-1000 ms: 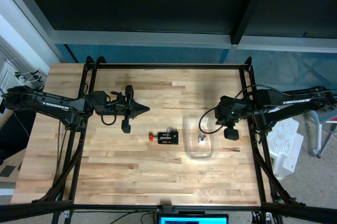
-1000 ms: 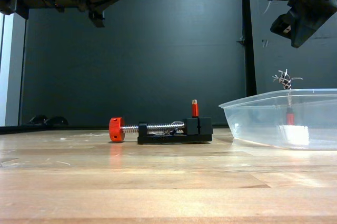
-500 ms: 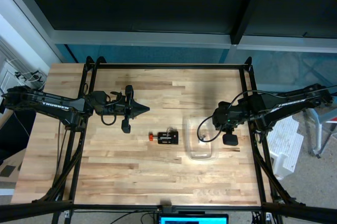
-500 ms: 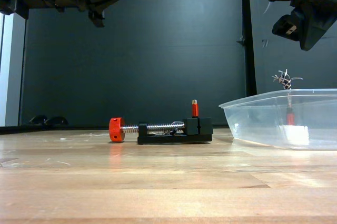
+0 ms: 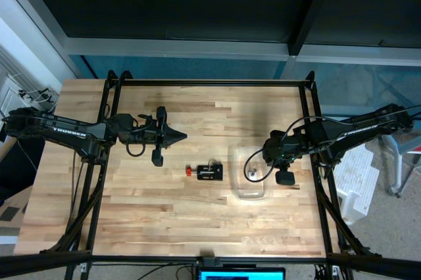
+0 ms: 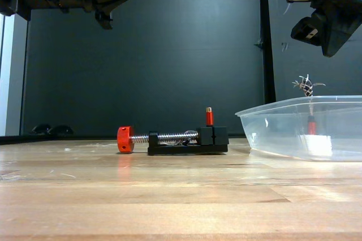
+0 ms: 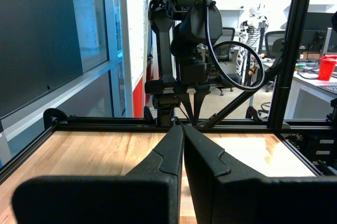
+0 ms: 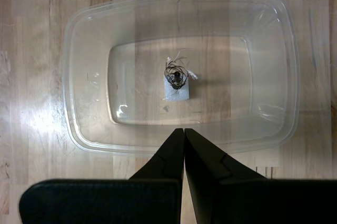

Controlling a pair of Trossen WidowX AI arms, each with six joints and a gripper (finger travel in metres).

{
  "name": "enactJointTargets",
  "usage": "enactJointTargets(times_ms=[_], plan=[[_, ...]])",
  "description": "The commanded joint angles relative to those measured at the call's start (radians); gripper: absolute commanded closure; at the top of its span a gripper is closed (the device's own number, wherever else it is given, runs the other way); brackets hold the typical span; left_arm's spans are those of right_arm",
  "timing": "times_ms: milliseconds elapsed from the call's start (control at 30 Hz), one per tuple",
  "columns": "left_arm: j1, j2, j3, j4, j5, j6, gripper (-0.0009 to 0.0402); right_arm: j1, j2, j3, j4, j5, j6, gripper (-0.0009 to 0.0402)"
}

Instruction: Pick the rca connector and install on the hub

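Observation:
The hub [image 5: 211,173] is a small black block with a red stub, lying mid-table; from the low view the hub [image 6: 188,139] shows a screw and a red knob. The rca connector [image 8: 176,79] is a tiny dark piece with thin wires, sitting on a white scrap inside the clear tray [image 8: 71,77]; from above the rca connector [image 5: 250,173] is a small speck. My right gripper [image 8: 184,130] is shut and empty, hanging above the tray's edge, short of the connector. My left gripper [image 7: 182,128] is shut and empty, held high over the table's left part [image 5: 179,137].
The clear plastic tray [image 5: 250,196] lies just right of the hub, its wall [image 6: 271,128] rising higher than the hub. A black frame rail [image 5: 210,83] runs round the table. Bare wood lies in front of the hub and tray.
The right arm has moved left and a little toward the near edge, bringing its gripper over the tray. The left arm, hub and connector have not moved.

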Motion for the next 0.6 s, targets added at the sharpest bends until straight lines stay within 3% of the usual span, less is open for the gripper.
enactJointTargets(times_ms=[33,600], plan=[[0.000,0.000,0.000,0.000,0.000,0.000,0.0393,0.001,0.000,0.000,0.000,0.001,0.003,0.0393],[0.000,0.000,0.000,0.000,0.000,0.000,0.0393,0.003,0.000,-0.001,-0.001,0.002,0.008,0.0375]])
